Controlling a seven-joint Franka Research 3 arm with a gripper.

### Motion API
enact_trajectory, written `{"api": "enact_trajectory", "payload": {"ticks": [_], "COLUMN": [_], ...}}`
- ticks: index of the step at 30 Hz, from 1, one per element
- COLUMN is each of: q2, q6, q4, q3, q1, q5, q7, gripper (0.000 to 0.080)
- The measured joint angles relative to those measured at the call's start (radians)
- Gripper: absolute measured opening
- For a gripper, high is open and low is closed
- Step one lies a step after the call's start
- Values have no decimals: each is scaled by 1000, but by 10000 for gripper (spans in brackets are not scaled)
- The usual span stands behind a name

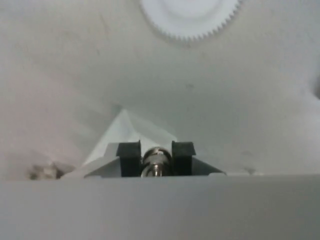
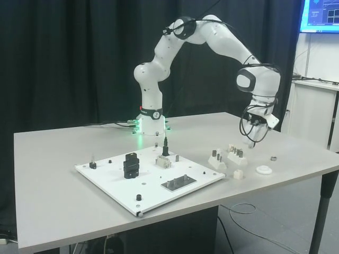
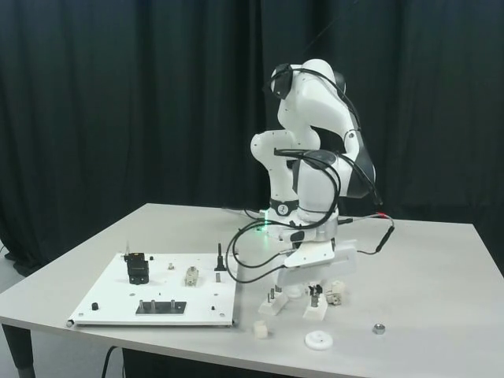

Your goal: Insert BNC.

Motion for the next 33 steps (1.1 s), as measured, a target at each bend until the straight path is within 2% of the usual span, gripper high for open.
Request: {"api": "enact_trajectory", "payload": {"ticks": [5, 14, 25, 33], "q2": [-21, -68, -169, -253], "q6": [-36, -91, -118, -119], "q4": [-10, -49, -161, -246], "q3": [-15, -17, -17, -17], "q1": [-4, -47, -120, -166], "q5": [-31, -99, -153, -212], "q7": [-9, -31, -31, -31], "gripper": [126, 126, 126, 126]}}
